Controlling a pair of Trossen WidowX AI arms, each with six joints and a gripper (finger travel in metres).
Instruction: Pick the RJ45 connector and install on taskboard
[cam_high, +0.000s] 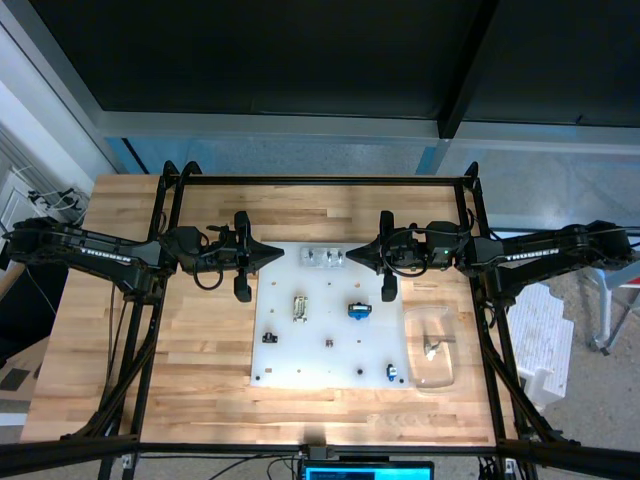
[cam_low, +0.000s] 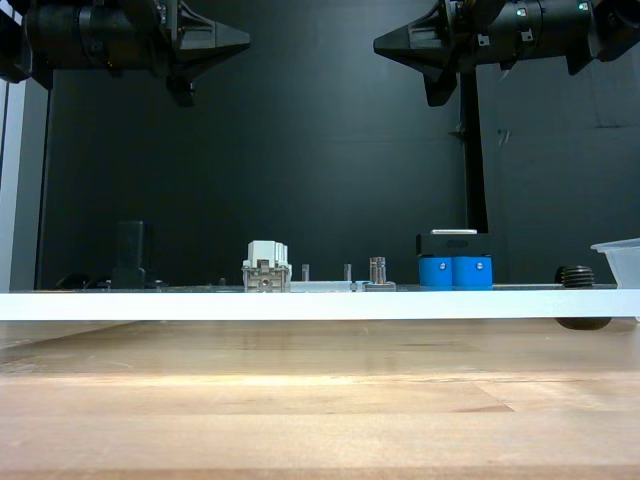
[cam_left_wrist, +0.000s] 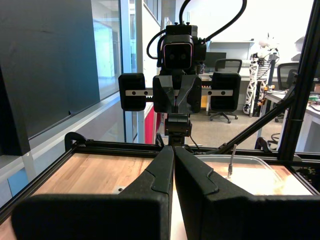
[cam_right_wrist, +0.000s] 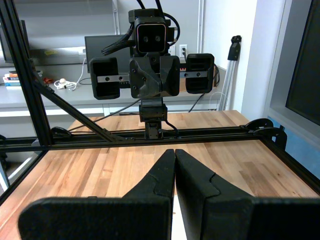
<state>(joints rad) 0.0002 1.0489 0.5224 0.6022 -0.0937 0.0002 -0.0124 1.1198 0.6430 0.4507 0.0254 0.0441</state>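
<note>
The white taskboard (cam_high: 310, 355) lies flat mid-table with small silver, blue and black fittings on it. A small pale piece, which I take for the RJ45 connector (cam_high: 432, 348), lies inside the clear tray (cam_high: 445, 375) just right of the board. My left gripper (cam_high: 280, 256) hovers high over the board's far left corner, shut and holding nothing. The right gripper (cam_high: 350, 256) faces it over the far edge, also shut and empty. In the wrist views the fingers of each gripper (cam_left_wrist: 173, 148) (cam_right_wrist: 174, 151) press together. From table height, both tips (cam_low: 245, 42) (cam_low: 378, 44) hang well above the board (cam_low: 300, 303).
A black frame (cam_high: 320, 181) of rails surrounds the work area, with slanted struts on both sides. On the board stand a white block (cam_low: 266, 270) and a blue and black fitting (cam_low: 455, 262). The tray's rim (cam_low: 620, 248) shows at the right.
</note>
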